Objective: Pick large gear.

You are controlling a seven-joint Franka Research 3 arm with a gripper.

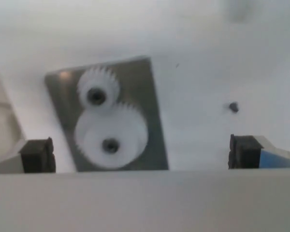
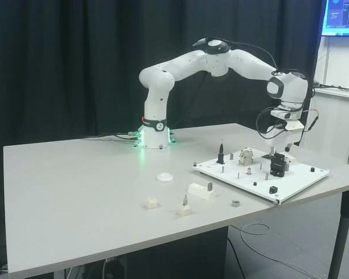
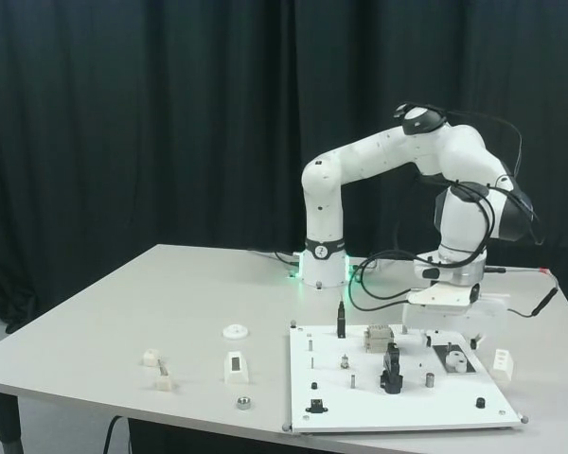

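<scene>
Gripper (image 1: 140, 153) spread wide, holding nothing, hovering above the white board (image 3: 398, 416). Large gear (image 1: 111, 137) sits on a grey plate (image 1: 150, 101) on that board, meshed with the small gear (image 1: 97, 89), between the open fingers (image 1: 37, 155) but off-centre, nearer one.
</scene>
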